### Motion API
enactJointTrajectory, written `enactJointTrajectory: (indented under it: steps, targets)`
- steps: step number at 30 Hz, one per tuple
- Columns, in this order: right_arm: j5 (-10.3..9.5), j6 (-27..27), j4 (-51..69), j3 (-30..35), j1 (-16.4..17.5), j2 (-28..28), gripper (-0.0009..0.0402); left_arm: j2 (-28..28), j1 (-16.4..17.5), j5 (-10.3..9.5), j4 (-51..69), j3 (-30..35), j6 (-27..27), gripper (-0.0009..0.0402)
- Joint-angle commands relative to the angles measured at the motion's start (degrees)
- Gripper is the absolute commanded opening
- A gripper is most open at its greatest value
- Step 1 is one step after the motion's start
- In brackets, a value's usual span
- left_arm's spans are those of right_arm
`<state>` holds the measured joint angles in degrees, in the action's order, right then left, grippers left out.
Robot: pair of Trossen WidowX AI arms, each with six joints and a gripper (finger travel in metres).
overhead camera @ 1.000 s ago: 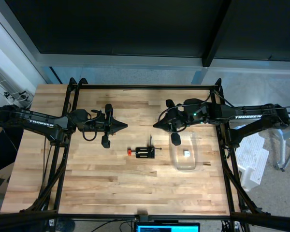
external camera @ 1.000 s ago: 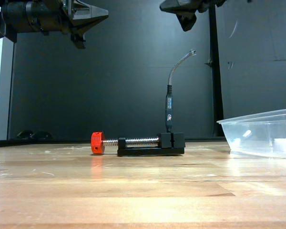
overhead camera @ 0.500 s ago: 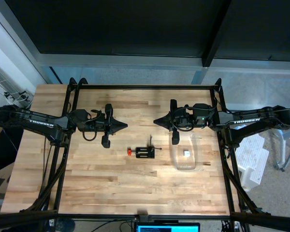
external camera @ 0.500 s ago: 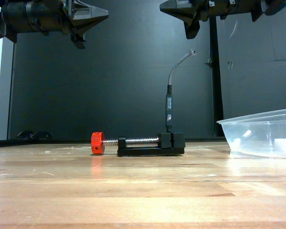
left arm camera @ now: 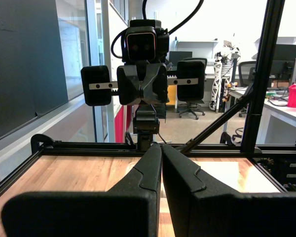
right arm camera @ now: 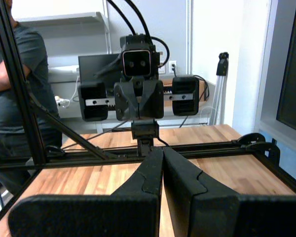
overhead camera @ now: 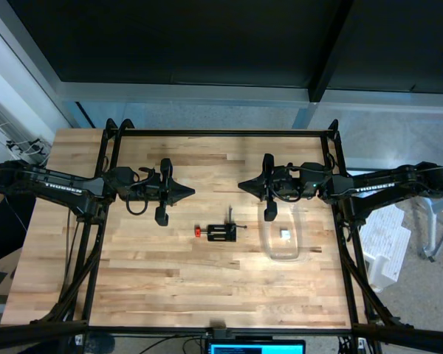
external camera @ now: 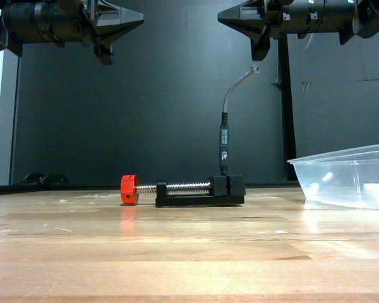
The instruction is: Pick the USB-C connector and install on taskboard
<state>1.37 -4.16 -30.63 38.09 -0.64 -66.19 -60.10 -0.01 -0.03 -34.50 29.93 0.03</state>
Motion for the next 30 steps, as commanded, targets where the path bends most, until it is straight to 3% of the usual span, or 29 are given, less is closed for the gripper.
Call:
enactJointTrajectory:
  steps: [1,30]
  targets:
    - [-0.04,0.1,0.3,0.0,0.0,0.0,0.0000,0.0,0.0,0.00,0.0,0.0,0.0,0.0000]
    - [0.11,0.1,0.8,0.0,0.0,0.0,0.0000,0.0,0.0,0.00,0.0,0.0,0.0,0.0000]
